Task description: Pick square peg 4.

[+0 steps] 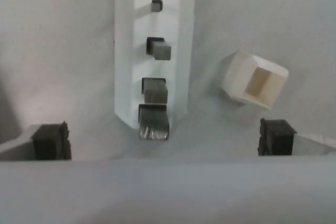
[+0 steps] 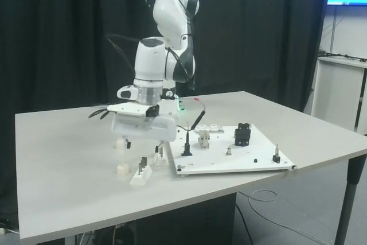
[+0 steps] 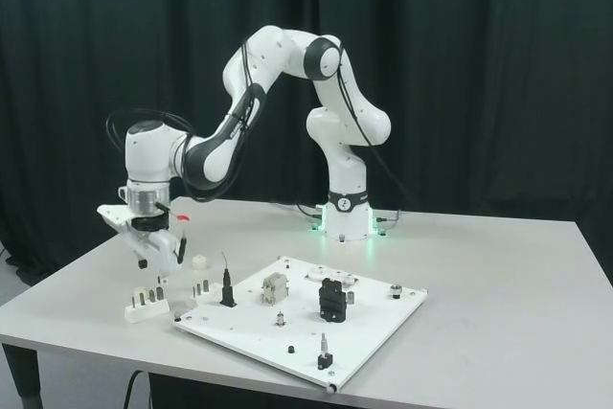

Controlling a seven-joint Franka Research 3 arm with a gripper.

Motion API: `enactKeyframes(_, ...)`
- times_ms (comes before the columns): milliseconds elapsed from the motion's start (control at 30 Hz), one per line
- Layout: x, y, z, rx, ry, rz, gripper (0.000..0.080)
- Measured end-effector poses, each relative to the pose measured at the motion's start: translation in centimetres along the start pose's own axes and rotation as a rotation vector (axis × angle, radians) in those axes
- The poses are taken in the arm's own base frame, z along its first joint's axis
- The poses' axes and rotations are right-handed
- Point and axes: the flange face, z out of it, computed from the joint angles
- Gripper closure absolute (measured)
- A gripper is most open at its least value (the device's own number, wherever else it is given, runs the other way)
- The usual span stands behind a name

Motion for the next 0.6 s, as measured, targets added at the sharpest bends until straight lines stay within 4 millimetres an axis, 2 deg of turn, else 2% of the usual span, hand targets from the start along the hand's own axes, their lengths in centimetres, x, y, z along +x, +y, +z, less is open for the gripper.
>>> enactKeyframes(200,0.1,0.3,1.1,-0.002,-0.024,0.015,0.0003)
enactKeyframes(600,-0.1,0.5,2.1,-0.015,-0.049,0.019,0.0003)
